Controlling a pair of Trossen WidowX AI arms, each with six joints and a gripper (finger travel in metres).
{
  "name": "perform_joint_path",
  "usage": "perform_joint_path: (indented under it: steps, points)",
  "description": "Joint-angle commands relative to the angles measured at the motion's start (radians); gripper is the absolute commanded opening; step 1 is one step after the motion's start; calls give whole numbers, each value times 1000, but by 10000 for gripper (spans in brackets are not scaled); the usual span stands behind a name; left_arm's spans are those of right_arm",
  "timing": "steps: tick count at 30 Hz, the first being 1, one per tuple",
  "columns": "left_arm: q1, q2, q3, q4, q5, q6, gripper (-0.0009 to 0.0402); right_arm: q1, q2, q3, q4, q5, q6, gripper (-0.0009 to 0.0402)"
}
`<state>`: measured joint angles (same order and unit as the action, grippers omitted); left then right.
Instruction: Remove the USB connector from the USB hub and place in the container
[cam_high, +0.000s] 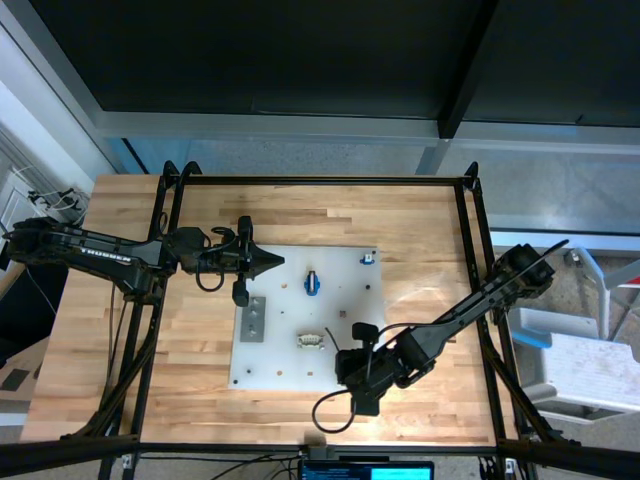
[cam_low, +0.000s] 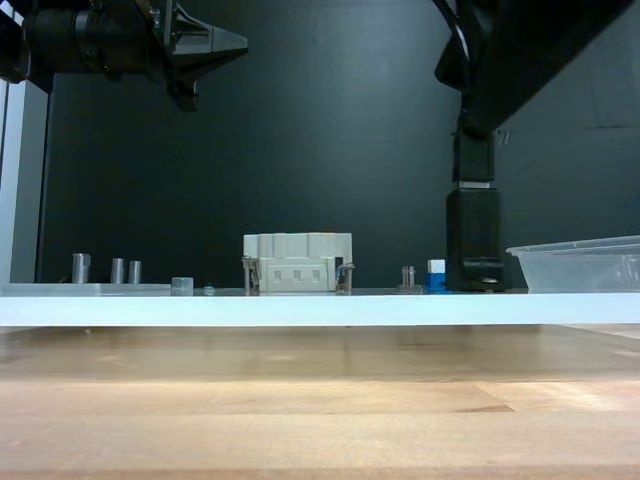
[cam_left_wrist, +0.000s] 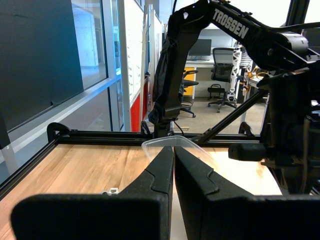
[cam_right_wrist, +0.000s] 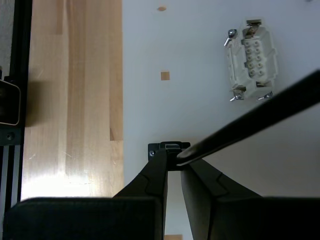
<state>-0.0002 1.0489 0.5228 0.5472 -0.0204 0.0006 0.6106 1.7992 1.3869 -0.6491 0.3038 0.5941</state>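
Two black arms reach in over one white square board (cam_high: 345, 275) at the centre of the high view. The left gripper (cam_high: 270, 261) hangs at the board's upper-left corner. In the low view it is at the upper left of the frame, well above the board, with its fingers pressed together into one point.

The right gripper (cam_right_wrist: 174, 152) stands upright at the right of the low view, its tip down at the board. Its two fingers are drawn close, pinching one small black USB connector (cam_right_wrist: 170, 148). The connector sits on the board near the near edge, with bare wood just beside it. One black strand crosses that wrist view slantwise; I cannot tell whether it is lead or gripper wire.

One clear, round-cornered plastic container (cam_low: 575, 262) rests on the wood just beside the board's right edge, at the right of the low view, apart from the right gripper.

One beige multi-pin block (cam_high: 310, 342) lies at the lower middle of the board, with bare white between it and the right gripper. One grey plate (cam_high: 255, 320) at the board's left edge carries three round metal pegs. Two blue pieces stand farther back, a larger one (cam_high: 312, 283) and a smaller one (cam_high: 367, 258). A strip of wood runs between the board's near edge and the black table frame (cam_high: 470, 260).
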Motion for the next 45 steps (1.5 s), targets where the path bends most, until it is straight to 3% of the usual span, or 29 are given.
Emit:
perform_joint_path:
  steps: [1, 4, 10, 13, 16, 22, 30, 45]
  points:
    - [0, 0, 0, 0, 0, 0, 1, 16, -22, -27, 17, 39, 10, 0]
    - [0, 0, 0, 0, 0, 0, 1, 28, -27, -36, 29, 64, 11, 0]
    - [0, 0, 0, 0, 0, 0, 1, 32, -27, -36, 30, 66, 7, 0]
    - [0, 0, 0, 0, 0, 0, 1, 31, -27, -36, 26, 50, 2, 0]
    - [0, 0, 0, 0, 0, 0, 1, 21, -24, -32, 18, 7, 0, 0]
    - [0, 0, 0, 0, 0, 0, 1, 2, 6, 31, -59, 4, -46, 0]
    - [0, 0, 0, 0, 0, 0, 1, -26, 60, 117, -134, -44, -87, 0]
    - [0, 0, 0, 0, 0, 0, 1, -28, 60, 130, -178, -60, -71, 0]
